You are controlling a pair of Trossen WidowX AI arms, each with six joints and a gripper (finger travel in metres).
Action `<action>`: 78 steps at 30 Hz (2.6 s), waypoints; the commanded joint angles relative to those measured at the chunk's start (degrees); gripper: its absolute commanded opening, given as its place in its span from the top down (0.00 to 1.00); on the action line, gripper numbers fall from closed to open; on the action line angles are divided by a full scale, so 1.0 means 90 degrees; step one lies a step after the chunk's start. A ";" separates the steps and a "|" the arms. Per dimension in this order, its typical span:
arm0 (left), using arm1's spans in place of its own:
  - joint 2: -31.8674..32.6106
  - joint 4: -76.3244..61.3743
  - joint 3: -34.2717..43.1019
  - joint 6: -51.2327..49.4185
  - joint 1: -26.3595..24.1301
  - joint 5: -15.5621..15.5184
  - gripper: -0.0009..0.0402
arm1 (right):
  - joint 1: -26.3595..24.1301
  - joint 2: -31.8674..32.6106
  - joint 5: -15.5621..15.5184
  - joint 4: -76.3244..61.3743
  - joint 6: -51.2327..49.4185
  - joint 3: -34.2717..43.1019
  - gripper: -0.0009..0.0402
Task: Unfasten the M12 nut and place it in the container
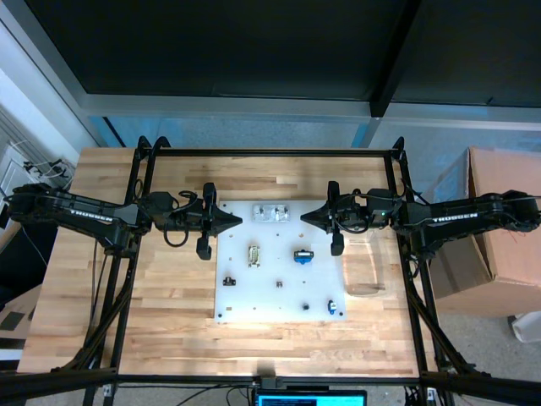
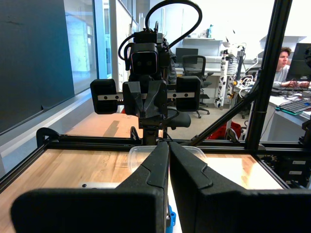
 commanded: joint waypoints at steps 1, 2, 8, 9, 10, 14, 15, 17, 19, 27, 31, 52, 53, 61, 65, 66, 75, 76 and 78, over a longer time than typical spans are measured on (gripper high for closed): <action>-0.0002 0.0000 0.0002 -0.0002 0.0002 0.0002 0.98 | 0.0000 0.0002 0.0002 0.0000 0.0000 0.0002 0.98; 0.0000 0.0000 0.0002 -0.0002 0.0000 0.0002 0.98 | -0.0002 0.0002 0.0002 0.0000 0.0000 0.0002 0.98; -0.0002 0.0000 0.0002 -0.0002 0.0002 0.0002 0.98 | -0.0002 0.0002 0.0002 0.0000 0.0000 0.0002 0.98; 0.0000 0.0000 0.0002 -0.0002 0.0000 0.0002 0.98 | 0.0000 0.0002 0.0002 0.0002 0.0000 0.0002 0.98; -0.0002 0.0000 0.0002 -0.0002 0.0000 0.0002 0.98 | 0.0000 0.0002 0.0002 0.0000 0.0000 0.0002 0.98; -0.0002 0.0000 0.0002 -0.0002 0.0000 0.0002 0.98 | 0.0000 0.0002 0.0002 0.0002 0.0000 0.0002 0.98; -0.0002 0.0000 0.0002 -0.0002 0.0002 0.0002 0.98 | -0.0002 0.0002 0.0002 0.0002 0.0000 0.0002 0.98; -0.0002 0.0000 0.0002 -0.0002 0.0000 0.0002 0.98 | -0.0002 0.0002 0.0002 0.0000 0.0000 0.0002 0.98; 0.0000 0.0000 0.0002 -0.0002 0.0002 0.0002 0.98 | -0.0002 0.0002 0.0002 0.0000 0.0000 0.0002 0.98; 0.0000 0.0000 0.0002 -0.0002 0.0000 0.0002 0.98 | -0.0002 0.0002 0.0002 0.0002 0.0000 0.0002 0.98; 0.0000 0.0000 0.0002 -0.0002 0.0002 0.0002 0.98 | 0.0000 0.0051 0.0134 0.0355 -0.0005 0.0002 0.98; -0.0002 -0.0005 0.0002 -0.0002 0.0000 0.0002 0.98 | 0.2008 0.0996 0.1064 -0.4665 0.2093 0.2004 0.98; 0.0000 -0.0007 0.0002 0.0000 0.0002 0.0002 0.98 | 0.2101 0.1166 0.1061 -0.4993 0.2351 0.2205 0.98; 0.0000 -0.0007 0.0002 -0.0002 0.0000 0.0002 0.98 | 0.2552 0.2535 0.0852 -0.7405 0.4308 0.3854 0.98; 0.0000 -0.0010 0.0002 -0.0002 0.0000 0.0002 0.98 | 0.2586 0.3160 0.0449 -0.8172 0.5017 0.4573 0.98; 0.0000 -0.0010 0.0002 -0.0002 0.0000 0.0002 0.98 | 0.2606 0.3303 0.0389 -0.8381 0.5149 0.4758 0.98; 0.0000 -0.0010 0.0002 -0.0002 0.0002 0.0002 0.98 | 0.2817 0.4306 0.0170 -0.9760 0.5037 0.6020 0.98; 0.0000 -0.0010 0.0002 -0.0002 0.0002 0.0002 0.98 | 0.2841 0.4340 0.0180 -0.9751 0.4996 0.6105 0.98; 0.0000 -0.0010 0.0002 -0.0002 0.0000 0.0002 0.98 | 0.2863 0.4444 0.0182 -0.9768 0.4998 0.6261 0.98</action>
